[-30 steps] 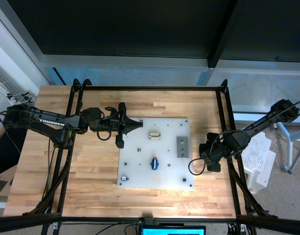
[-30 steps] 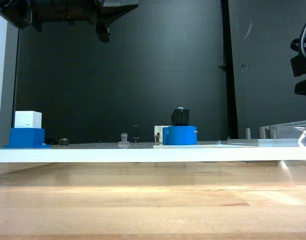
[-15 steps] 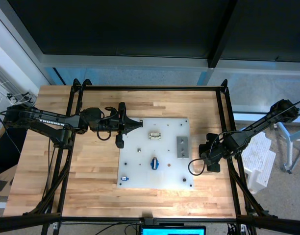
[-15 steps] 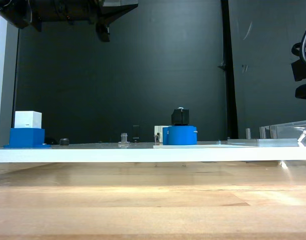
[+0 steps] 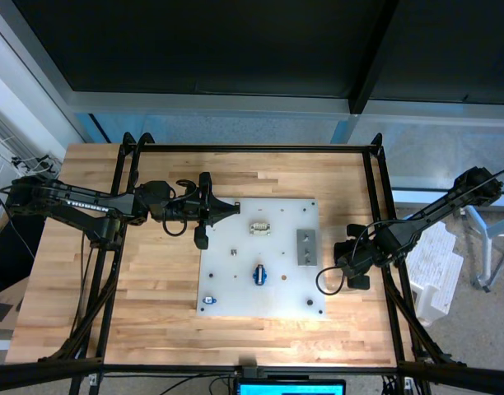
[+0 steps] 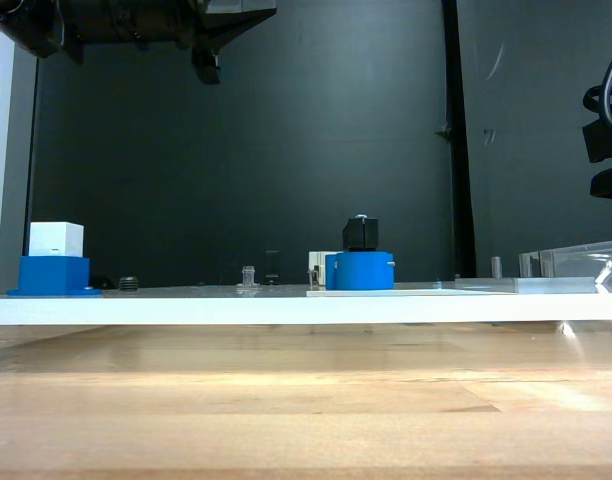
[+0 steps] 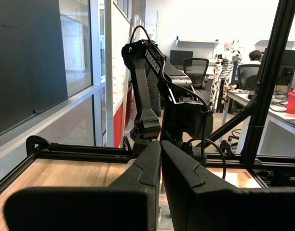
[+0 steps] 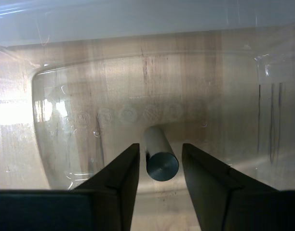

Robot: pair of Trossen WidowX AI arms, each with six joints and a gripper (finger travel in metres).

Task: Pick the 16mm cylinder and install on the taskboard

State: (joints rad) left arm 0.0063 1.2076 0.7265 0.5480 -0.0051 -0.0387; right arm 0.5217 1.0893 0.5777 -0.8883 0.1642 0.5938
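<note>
Pale wood planks made up the table (image 5: 153,288), ringed by a black frame (image 5: 252,149), with the taskboard (image 5: 235,280) lying flat at its middle. Judged from this moment, the job was at its very start. The 16mm cylinder (image 8: 159,160) lay on its side in the clear plastic tray (image 8: 65,120), off the board's right edge, and nothing showed it seated in any hole of the white plate. The grasp, the lift, the carry across and the insertion all appeared left to do.

The right gripper (image 5: 353,265) hung over that tray, pointing down into it. Its fingers (image 8: 121,178) stood a moderate way apart and straddled the peg, whose round end face sat between them with a sliver of tray showing on either side. It looked not yet clamped, though whether the tips had come fully level with the metal was hard to make out through the glare of the plastic. A modest closing seemed all the grasp would need.

The left gripper (image 5: 234,207) hovered above the board's far left corner, parked. Its fingers were pressed together with only a hairline slit between them, holding nothing.
</note>
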